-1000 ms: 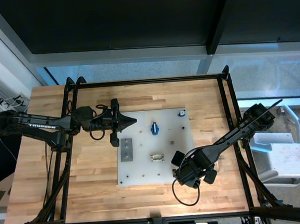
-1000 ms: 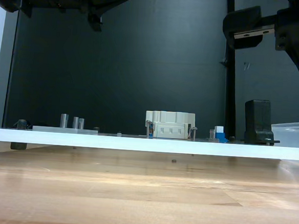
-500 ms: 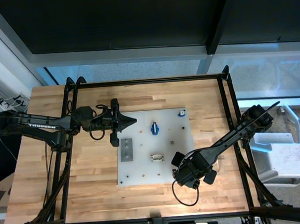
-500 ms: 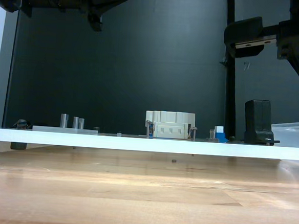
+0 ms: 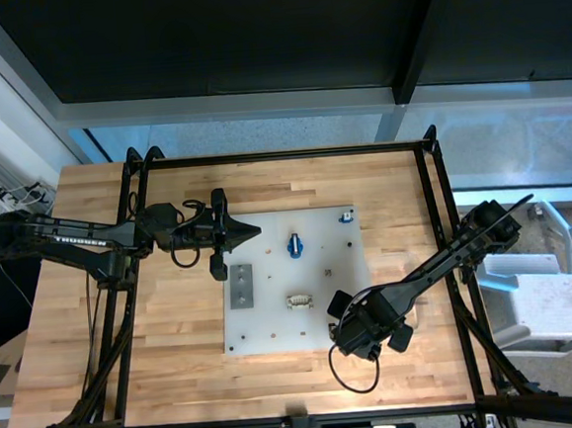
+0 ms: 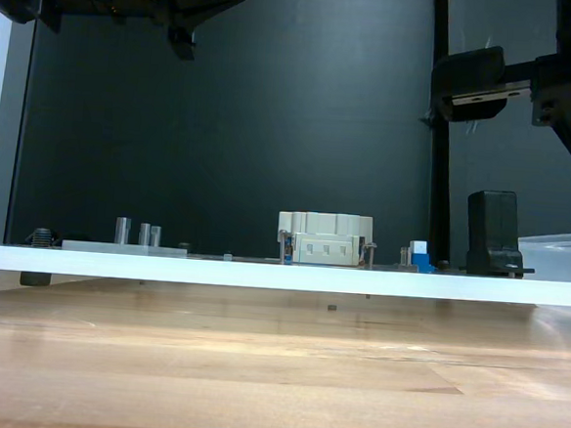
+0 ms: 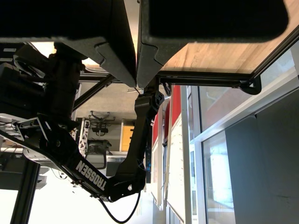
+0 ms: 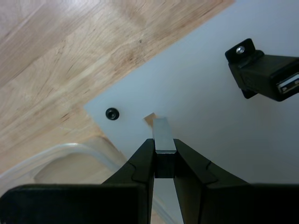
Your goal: Pick the 16mm bar and place in it's hole on the taskboard
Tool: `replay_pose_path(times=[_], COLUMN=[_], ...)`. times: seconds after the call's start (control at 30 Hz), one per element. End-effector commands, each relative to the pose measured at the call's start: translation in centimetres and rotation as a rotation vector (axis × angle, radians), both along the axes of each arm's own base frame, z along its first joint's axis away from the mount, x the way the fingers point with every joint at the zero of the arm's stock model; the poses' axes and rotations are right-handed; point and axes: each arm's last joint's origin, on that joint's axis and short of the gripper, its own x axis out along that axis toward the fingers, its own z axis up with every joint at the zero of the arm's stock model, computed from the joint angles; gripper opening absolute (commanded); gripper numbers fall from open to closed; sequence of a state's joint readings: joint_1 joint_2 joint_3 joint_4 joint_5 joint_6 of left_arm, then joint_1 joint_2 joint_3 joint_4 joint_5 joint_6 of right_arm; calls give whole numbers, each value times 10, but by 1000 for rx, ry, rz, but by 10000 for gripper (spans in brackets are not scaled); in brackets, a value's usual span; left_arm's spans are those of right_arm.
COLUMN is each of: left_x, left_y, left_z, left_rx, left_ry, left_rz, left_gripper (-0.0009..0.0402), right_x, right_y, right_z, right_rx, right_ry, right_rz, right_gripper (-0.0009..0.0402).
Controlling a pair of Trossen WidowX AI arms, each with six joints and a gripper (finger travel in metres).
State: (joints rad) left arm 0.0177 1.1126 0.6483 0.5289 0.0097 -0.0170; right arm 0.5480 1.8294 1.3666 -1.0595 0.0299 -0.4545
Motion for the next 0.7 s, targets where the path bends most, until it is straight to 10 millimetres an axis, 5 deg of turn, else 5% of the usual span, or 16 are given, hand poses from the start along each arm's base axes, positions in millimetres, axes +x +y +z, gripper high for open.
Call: replay_pose_path(times=[0.03,0.7], left_x=[0,0], left_y=[0,0], left_z=[0,0], left_rx=[0,0], left_ry=[0,0], left_rz=[0,0], left_gripper=[0,0], right_x=[0,-1], right_y=[0,0], right_z=[-1,-4], right_rx=[2,1], right_ry=[-2,0], right_rz=[0,-3], right_gripper=[0,0])
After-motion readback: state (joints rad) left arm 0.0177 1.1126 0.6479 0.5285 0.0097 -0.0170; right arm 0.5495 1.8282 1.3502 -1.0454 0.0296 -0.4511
